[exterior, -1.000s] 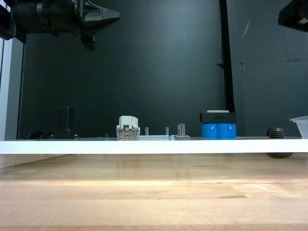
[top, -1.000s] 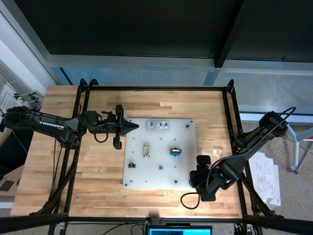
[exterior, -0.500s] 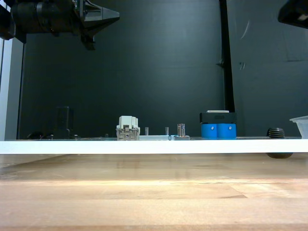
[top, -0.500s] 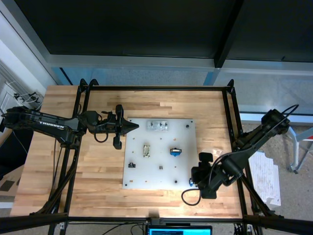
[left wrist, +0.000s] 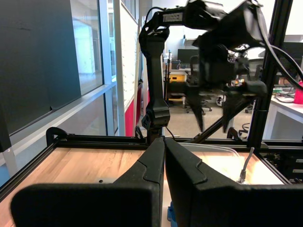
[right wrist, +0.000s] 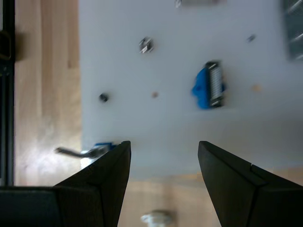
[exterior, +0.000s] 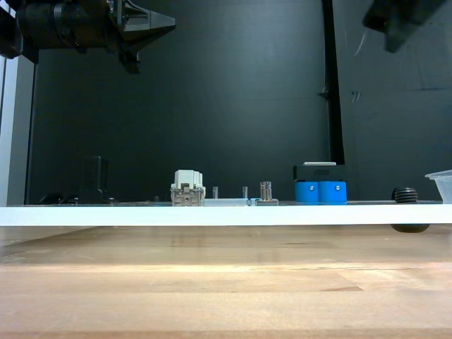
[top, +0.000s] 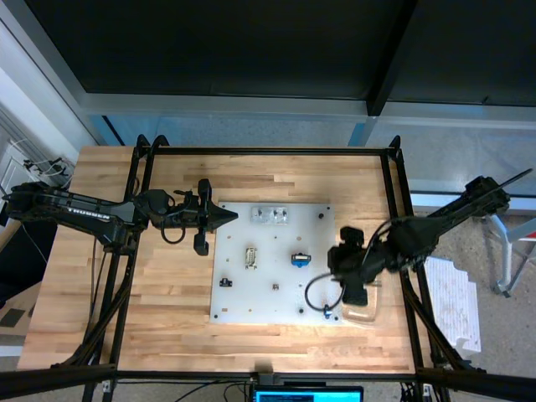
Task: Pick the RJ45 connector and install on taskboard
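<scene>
In the high view, the left pincer (top: 219, 216) hangs over the desk (top: 167, 327) just off the far left corner of the taskboard (top: 272, 289). The right pincer (top: 352, 289) hangs over the board's right edge, above a clear tray (top: 368, 311). The RJ45 connector (top: 329, 316) lies at the board's near right corner, beside the tray.

In the low view, both pincers hang high above the board, over its blue component (exterior: 320, 191).

In the left wrist view, the left pincer's fingers (left wrist: 151, 161) are pressed together, holding nothing.

In the right wrist view, the right pincer is spread wide and empty, with the connector at the board's edge.
</scene>
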